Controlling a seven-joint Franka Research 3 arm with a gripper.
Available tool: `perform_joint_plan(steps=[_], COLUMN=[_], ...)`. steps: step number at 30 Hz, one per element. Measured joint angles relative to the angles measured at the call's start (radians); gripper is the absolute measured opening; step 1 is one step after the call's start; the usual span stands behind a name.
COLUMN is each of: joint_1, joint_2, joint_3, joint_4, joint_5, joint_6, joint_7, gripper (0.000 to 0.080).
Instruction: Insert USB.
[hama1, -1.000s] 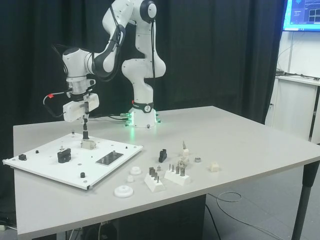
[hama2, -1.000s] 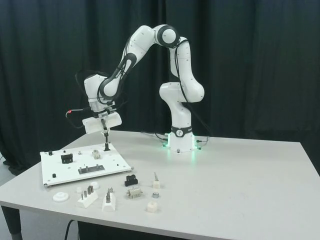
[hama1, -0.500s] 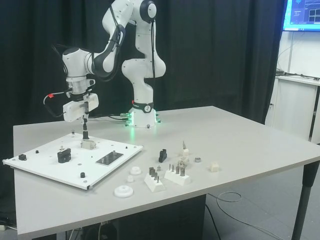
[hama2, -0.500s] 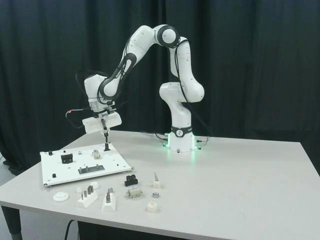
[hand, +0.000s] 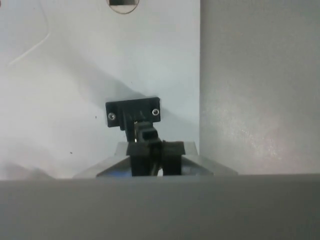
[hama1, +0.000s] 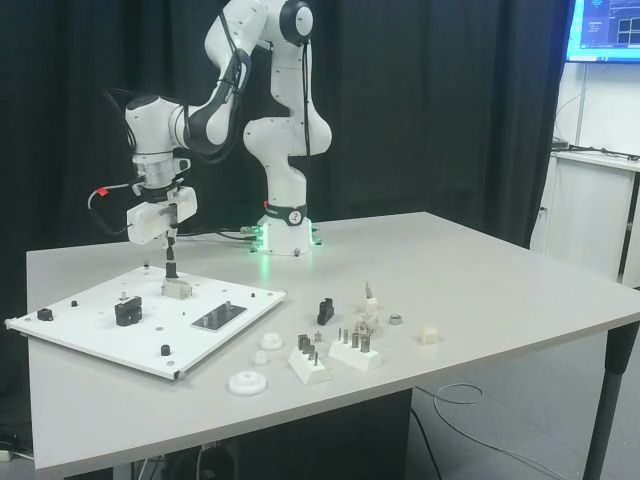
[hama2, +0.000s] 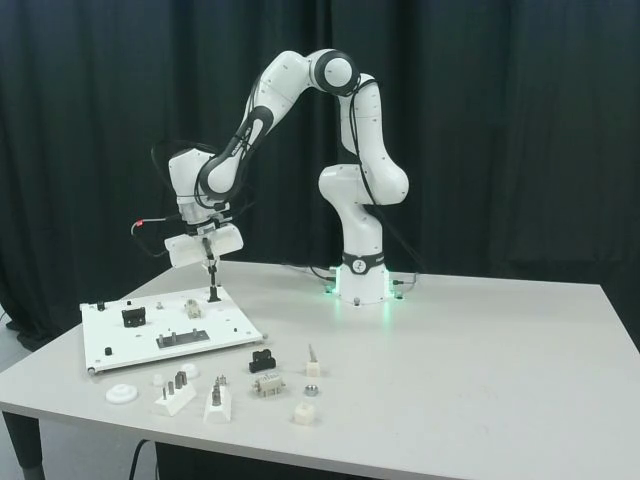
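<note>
Leftmost on the grey tabletop (hama1: 480, 270) lies the flat white square board (hama1: 90, 322), carrying a small black block (hama1: 127, 313) and a dark flat plate (hama1: 219, 318). Over the board's far edge the white robot arm (hama1: 245, 60) holds its claw (hama1: 170, 243) straight down, closed on the small black USB plug (hama1: 171, 268), which hangs upright from the fingertips. In the wrist view the plug (hand: 145, 136) sits directly over the black rectangular socket block (hand: 133, 112), near the board's edge; whether it touches the socket I cannot tell. Further right, loose small white and black parts (hama1: 330, 345) lie scattered on the tabletop, well apart from the claw.
</note>
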Motion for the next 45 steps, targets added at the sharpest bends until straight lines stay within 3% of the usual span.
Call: perform_joint_plan(steps=[45], joint_1=[0.009], joint_2=[0.000], joint_3=[0.001], joint_4=[-0.013], joint_5=[0.033], joint_6=[0.030], joint_7=[-0.029], gripper=[0.0045])
